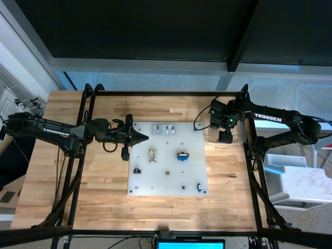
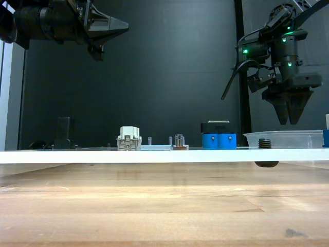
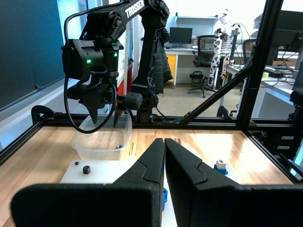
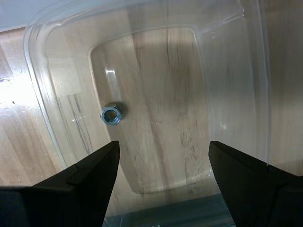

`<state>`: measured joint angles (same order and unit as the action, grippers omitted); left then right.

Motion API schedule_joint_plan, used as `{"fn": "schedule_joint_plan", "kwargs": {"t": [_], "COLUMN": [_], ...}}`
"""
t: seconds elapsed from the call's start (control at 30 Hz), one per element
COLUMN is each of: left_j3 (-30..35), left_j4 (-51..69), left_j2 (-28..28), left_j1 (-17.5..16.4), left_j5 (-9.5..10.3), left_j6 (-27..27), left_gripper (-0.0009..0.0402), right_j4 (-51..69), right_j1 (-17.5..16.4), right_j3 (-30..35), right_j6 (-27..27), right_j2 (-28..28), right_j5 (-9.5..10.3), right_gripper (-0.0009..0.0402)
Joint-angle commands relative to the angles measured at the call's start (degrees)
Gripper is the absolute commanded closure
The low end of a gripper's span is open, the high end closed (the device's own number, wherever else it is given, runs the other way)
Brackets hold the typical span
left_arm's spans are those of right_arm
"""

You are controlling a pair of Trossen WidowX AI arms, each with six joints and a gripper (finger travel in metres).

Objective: Unfasten the M12 fastener and place in the container

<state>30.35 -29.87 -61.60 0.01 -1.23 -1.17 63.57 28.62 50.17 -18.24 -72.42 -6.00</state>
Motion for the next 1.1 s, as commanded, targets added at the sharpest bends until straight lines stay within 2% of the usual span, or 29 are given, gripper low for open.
{"fn": "schedule_joint_plan", "kwargs": {"t": [0.03, 1.1], "left_j3": [0.0, 0.0], "left_j4": [0.0, 0.0], "left_j2": [0.0, 0.0], "left_j1": [0.0, 0.0], "left_j5": [-0.02, 0.0], "left_j6": [0.0, 0.0], "left_gripper": [0.0393, 0.0393], "right_j4": [0.0, 0.0], "right_j1": [0.0, 0.0], "right_j3": [0.0, 0.0], "right_j6": [0.0, 1.0], "right_j2": [0.0, 0.0], "right_j5": [0.0, 0.0], "right_gripper": [0.013, 0.013]}}
